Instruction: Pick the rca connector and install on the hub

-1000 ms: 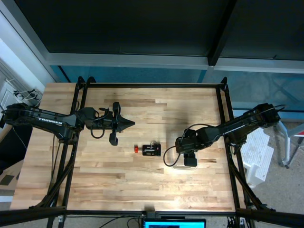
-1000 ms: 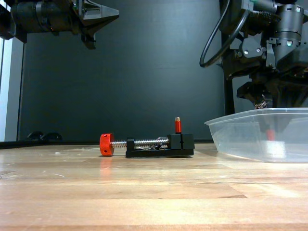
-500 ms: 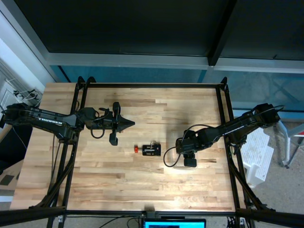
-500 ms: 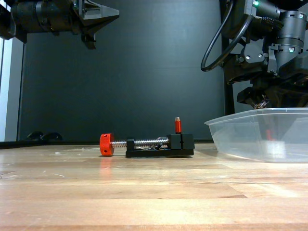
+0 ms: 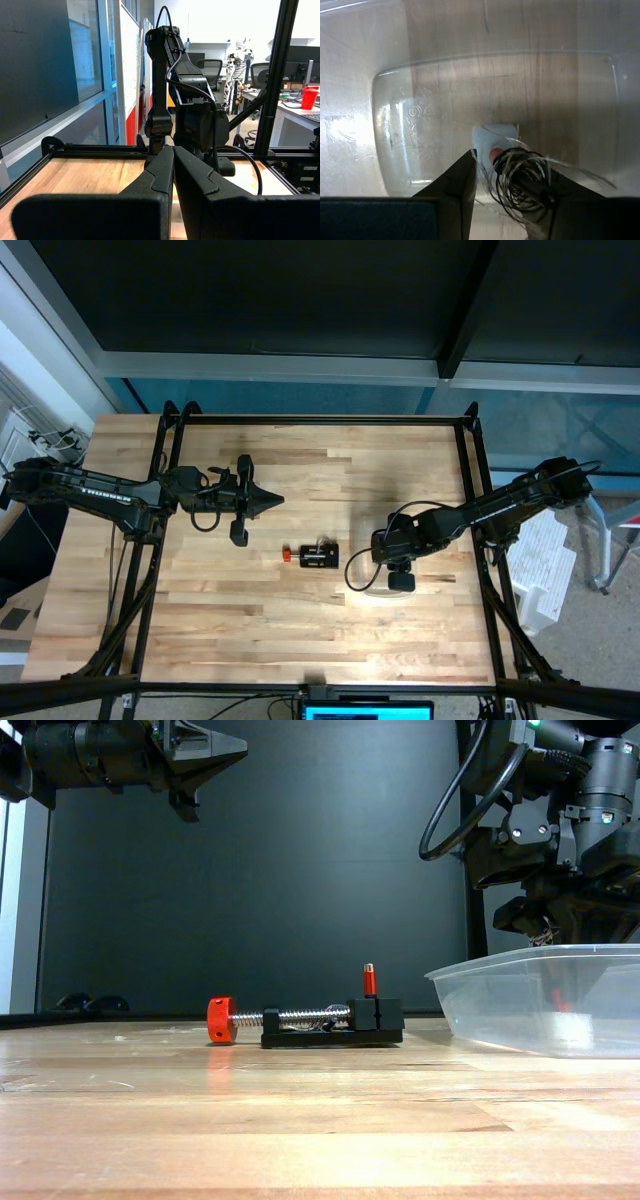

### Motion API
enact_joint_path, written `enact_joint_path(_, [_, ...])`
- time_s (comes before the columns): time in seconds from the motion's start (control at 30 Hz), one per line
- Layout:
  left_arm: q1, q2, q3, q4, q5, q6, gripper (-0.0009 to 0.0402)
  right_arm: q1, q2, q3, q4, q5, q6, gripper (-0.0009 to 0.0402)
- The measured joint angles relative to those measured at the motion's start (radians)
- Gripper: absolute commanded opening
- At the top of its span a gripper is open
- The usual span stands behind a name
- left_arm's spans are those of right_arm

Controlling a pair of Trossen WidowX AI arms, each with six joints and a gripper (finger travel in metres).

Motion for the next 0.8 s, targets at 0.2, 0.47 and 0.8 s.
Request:
enact_joint_path(0.2, [0.0, 0.0, 0.0, 0.0, 0.0, 0.0, 0.0, 0.0, 0.0, 0.0, -0.001, 0.0, 0.0, 0.0035])
enact_joint_path(0.47, [0.0, 0.0, 0.0, 0.0, 0.0, 0.0, 0.0, 0.0, 0.0, 0.0, -0.001, 0.0, 0.0, 0.0002])
enact_joint_path(0.8, [0.0, 0.0, 0.0, 0.0, 0.0, 0.0, 0.0, 0.0, -0.005, 0.0, -0.002, 0.0, 0.0, 0.0004])
